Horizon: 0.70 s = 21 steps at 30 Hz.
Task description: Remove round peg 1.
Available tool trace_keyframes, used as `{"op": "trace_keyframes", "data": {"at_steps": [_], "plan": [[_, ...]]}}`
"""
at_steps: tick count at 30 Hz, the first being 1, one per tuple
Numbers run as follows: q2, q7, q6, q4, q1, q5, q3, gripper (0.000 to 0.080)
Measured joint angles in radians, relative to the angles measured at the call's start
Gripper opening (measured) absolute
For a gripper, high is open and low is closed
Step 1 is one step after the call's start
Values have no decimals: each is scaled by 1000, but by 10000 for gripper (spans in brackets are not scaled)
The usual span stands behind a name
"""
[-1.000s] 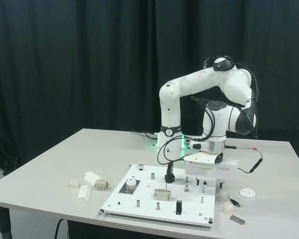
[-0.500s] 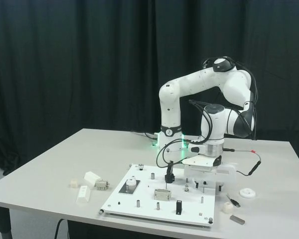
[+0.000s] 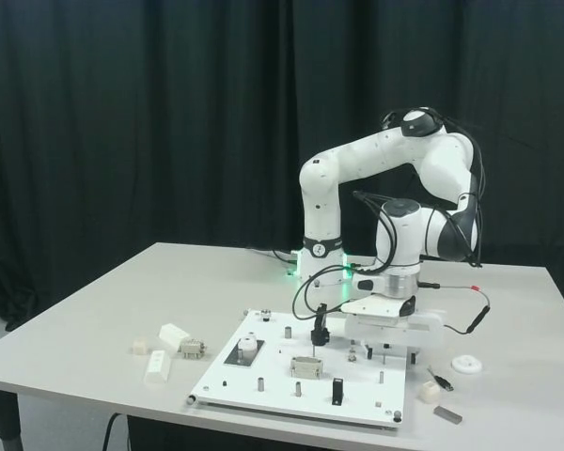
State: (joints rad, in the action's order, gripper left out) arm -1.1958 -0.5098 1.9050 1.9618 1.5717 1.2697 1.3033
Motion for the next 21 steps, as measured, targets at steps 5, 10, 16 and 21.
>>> {"op": "trace_keyframes", "data": {"at_steps": [5, 10, 16, 21], "plan": [[0, 2, 6, 0, -2, 2, -1, 800], [0, 3, 9, 0, -4, 3, -2, 703], [0, 3, 18, 0, -5, 4, -2, 542], [0, 3, 31, 0, -8, 4, -2, 542]]}}
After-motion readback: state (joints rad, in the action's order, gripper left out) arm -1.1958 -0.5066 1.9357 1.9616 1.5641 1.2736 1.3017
